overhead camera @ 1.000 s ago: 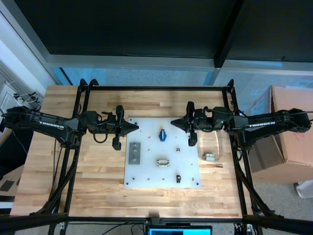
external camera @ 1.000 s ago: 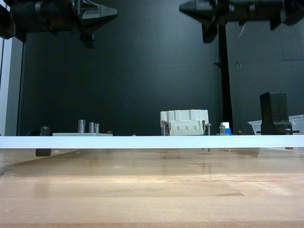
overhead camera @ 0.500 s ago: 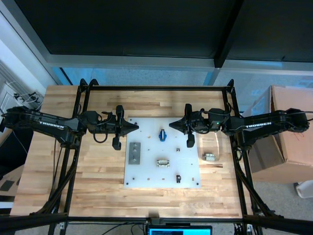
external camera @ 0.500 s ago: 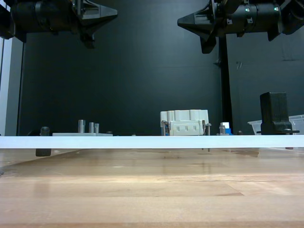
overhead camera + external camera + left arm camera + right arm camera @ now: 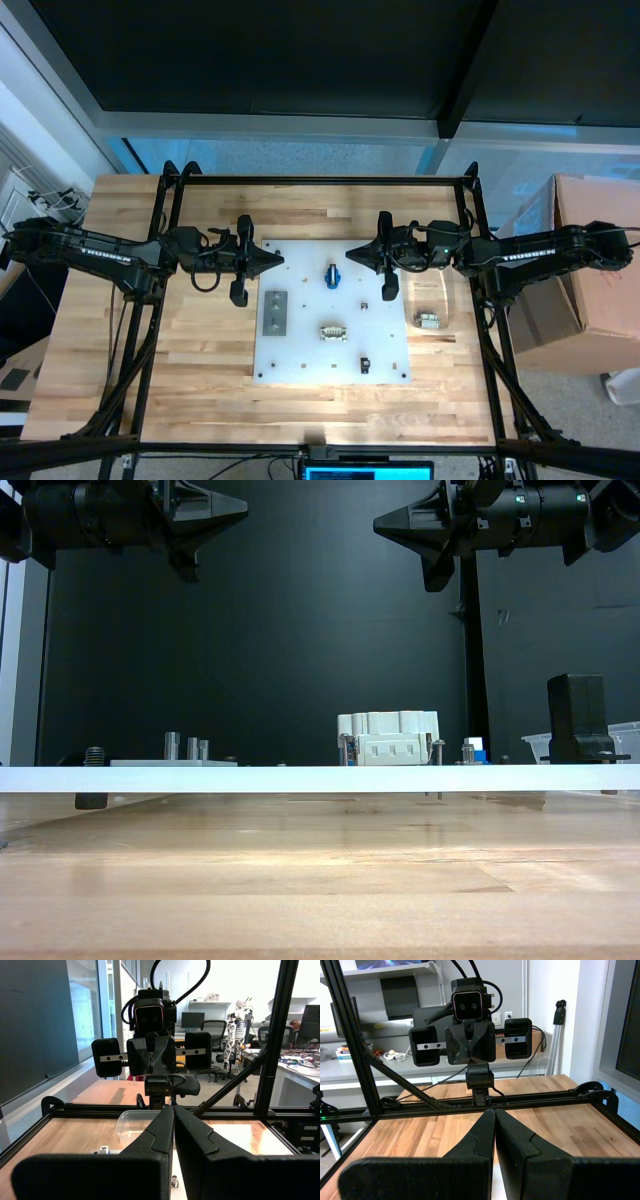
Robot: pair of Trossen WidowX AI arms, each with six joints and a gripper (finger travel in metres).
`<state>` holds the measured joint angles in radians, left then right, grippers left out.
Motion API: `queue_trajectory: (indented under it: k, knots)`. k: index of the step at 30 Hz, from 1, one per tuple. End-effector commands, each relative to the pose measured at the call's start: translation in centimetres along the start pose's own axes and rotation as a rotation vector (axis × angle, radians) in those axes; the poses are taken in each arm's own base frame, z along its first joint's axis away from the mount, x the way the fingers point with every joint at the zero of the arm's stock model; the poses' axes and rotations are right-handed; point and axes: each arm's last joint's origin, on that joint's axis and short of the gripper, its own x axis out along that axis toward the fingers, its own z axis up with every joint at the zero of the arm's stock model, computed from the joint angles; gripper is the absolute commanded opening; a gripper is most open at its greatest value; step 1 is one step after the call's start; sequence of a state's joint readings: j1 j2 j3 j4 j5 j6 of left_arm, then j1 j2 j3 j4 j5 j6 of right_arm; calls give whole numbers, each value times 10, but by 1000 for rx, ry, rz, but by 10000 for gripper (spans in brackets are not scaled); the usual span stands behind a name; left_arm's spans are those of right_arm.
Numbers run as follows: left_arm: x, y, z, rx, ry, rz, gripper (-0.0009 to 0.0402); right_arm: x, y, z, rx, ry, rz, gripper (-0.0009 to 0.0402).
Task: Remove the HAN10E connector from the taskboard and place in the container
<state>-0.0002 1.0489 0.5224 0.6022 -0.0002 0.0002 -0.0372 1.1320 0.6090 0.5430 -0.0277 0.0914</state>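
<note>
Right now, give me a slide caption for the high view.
Left gripper and right gripper hover shut over the taskboard; a grey connector lies in the clear container.

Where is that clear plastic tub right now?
In the high view the container sits on the table at the white board's right edge, a grey part inside; the shut left gripper and right gripper hover above the board's far half.

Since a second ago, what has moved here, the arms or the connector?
The right gripper shifted inward over the white task board and shows lower in the low view, shut and empty. Unmoved: the left gripper, shut above the board's left edge; the grey connector block seated on the board; the grey piece in the clear plastic container.
</note>
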Motion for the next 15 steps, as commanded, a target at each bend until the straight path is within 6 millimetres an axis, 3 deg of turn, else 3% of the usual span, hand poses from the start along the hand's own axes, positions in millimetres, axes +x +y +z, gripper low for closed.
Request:
queue_trajectory:
  k: [1,15]
  knots:
    - [0,0,0,0,-1,0,0,0,0,0,1,1,0,0]
    - [0,0,0,0,0,0,0,0,0,-2,2,23,-3,0]
